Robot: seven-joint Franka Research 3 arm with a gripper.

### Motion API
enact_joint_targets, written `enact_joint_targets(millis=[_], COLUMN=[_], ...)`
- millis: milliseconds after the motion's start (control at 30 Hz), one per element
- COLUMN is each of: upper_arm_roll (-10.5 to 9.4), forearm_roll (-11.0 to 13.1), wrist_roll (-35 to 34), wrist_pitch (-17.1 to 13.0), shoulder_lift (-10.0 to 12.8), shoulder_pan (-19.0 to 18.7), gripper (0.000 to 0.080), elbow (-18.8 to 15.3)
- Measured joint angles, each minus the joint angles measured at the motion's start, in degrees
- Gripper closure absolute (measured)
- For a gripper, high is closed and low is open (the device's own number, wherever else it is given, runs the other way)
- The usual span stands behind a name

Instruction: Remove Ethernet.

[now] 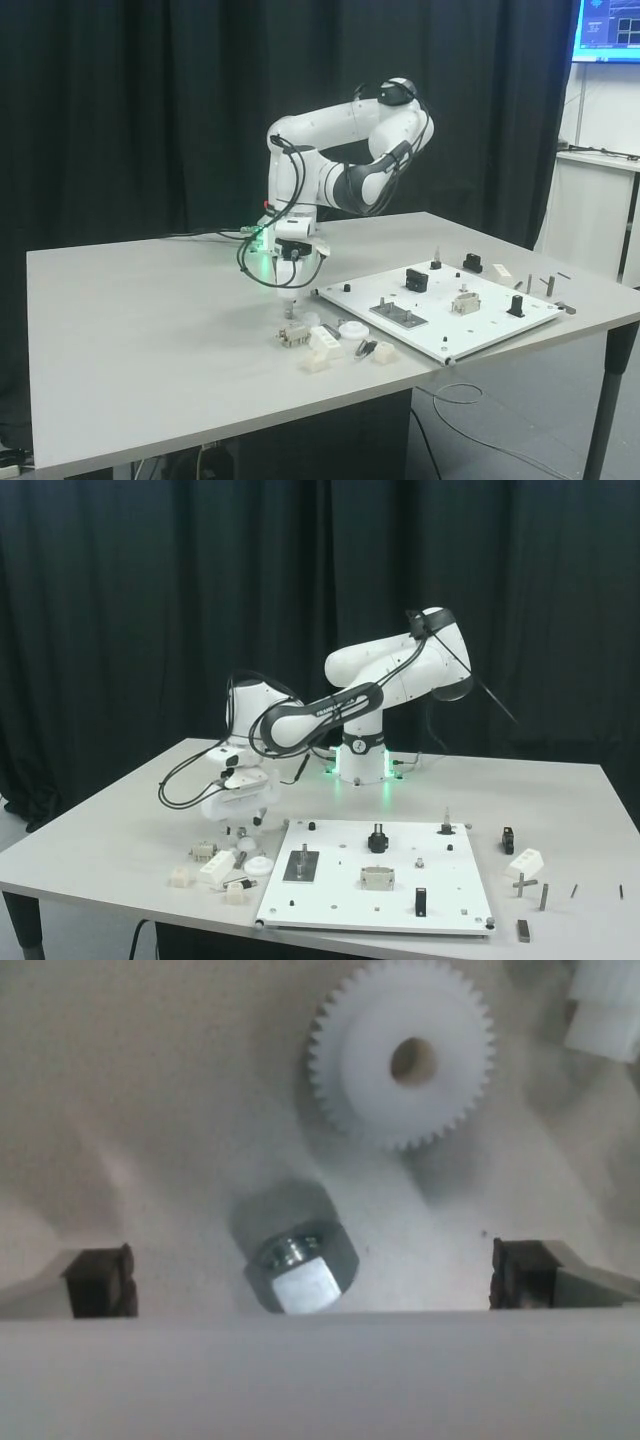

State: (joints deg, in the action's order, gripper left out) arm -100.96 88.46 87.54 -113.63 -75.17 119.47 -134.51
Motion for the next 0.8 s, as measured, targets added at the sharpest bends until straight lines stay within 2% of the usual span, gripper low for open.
enact_joint_targets(millis=[400,433,800], upper_arm_roll=[1.25,1.35,2.52], forearm_roll=[-0.4,-0.5,-2.2], wrist_roll=[-0.1,-0.1,-0.1], wrist_pitch=[0.1,0.1,0.7], shoulder_lift=[0.1,0.1,0.3], shoulder_pan=[-0.2,-0.3,-0.9], gripper=[0.0025,0.0003,0.0003], elbow=[0.3,0.3,0.4])
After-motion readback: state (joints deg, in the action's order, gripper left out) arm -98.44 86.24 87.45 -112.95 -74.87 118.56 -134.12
